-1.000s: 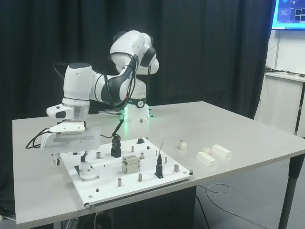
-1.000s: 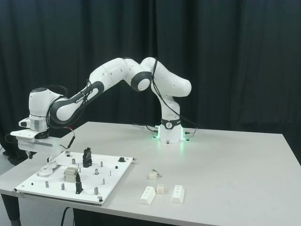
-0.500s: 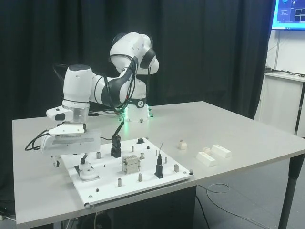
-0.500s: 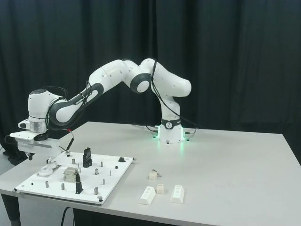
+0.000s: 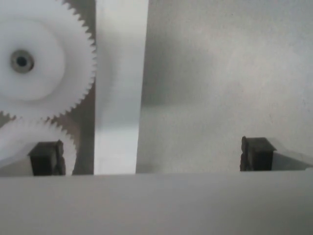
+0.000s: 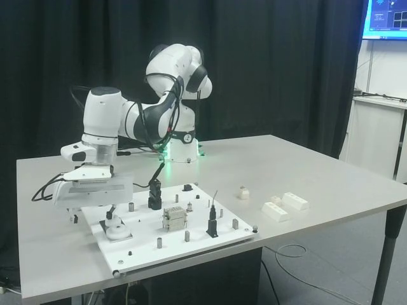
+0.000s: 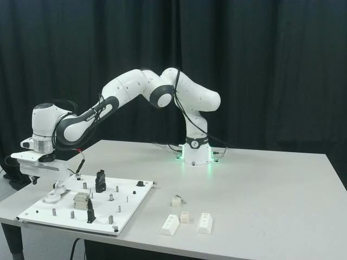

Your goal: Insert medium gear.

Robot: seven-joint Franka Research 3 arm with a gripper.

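Pincer: my gripper (image 5: 151, 155) is spread wide, holding nothing.
Gear: two meshed white gears (image 5: 36, 58) sit on the board's (image 6: 191, 244) near-left corner.
Progress: insertion looks done; I hang above.

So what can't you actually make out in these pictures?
- Wrist view: the smaller gear is cut off by the picture's edge and partly covered by a black fingertip.
- Room views: the gears are too small to tell apart.
- Room views: the gripper sits hidden under the white wrist housing.
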